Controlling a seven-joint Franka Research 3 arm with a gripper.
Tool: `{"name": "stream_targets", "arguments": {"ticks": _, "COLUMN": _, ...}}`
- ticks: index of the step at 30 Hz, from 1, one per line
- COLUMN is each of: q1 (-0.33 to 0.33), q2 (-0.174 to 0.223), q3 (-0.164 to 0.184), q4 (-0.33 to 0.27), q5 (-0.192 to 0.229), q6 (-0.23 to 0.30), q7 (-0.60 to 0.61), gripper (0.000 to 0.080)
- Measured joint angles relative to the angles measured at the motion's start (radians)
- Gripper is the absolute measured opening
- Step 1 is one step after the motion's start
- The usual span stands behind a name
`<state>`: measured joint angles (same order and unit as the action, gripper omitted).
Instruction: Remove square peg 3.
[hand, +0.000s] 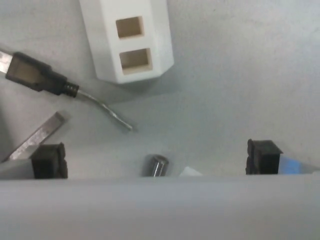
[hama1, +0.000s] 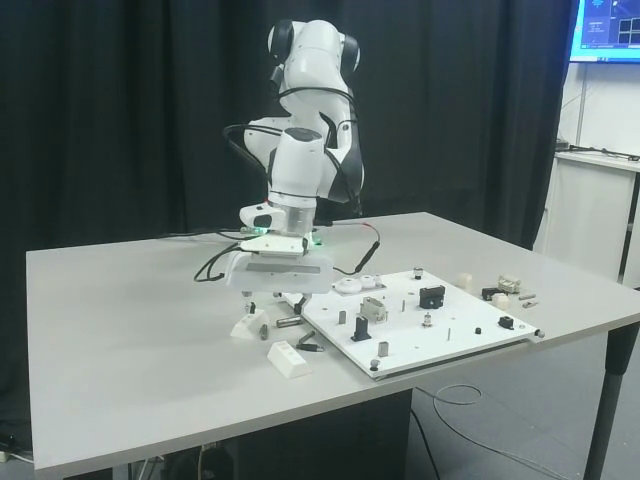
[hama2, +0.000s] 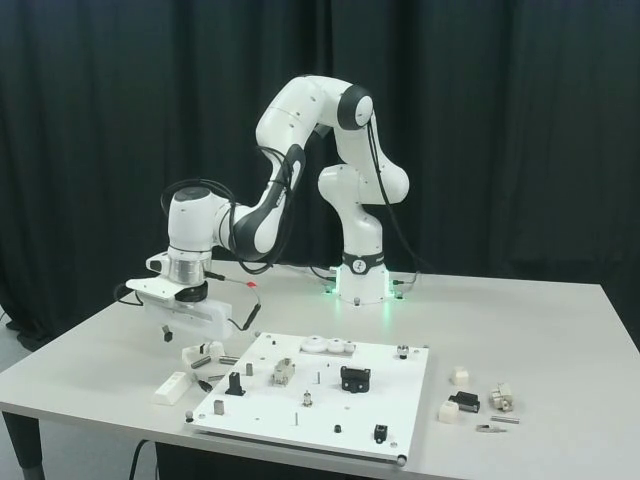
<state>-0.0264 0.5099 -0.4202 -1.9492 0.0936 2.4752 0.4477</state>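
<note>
My gripper (hand: 156, 159) is open, its black fingertips (hand: 49, 161) set wide apart. It hangs low over the table just off the near-left corner of the white board (hama1: 455, 335). Between the fingertips, lower down, a short grey metal peg (hand: 156, 165) lies beside a small white piece (hand: 190, 171); nothing is gripped. In the room views the gripper (hama1: 275, 298) (hama2: 178, 330) hovers over a small white block (hama1: 248, 326) (hama2: 200, 352) carrying a dark peg. A flat grey metal bar (hand: 37, 137) lies close to one fingertip. My own hand hides the area under it.
A white block with two square holes (hand: 131, 40) (hama1: 288, 358) lies further out, a black plug on a cable (hand: 37, 75) beside it. The board (hama2: 320, 395) holds several upright pegs and fixtures. Small loose parts (hama2: 470, 400) lie beyond its right side.
</note>
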Motion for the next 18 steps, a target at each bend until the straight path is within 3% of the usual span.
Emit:
{"name": "stream_targets", "arguments": {"ticks": 10, "q1": 0.002, "q2": -0.002, "q3": 0.012, "q4": 0.022, "q5": 0.029, "q6": -0.016, "q7": -0.055, "gripper": 0.08}}
{"name": "stream_targets", "arguments": {"ticks": 18, "q1": 0.013, "q2": -0.014, "q3": 0.034, "q4": 0.052, "q5": 0.07, "q6": -0.074, "q7": -0.055, "gripper": 0.08}}
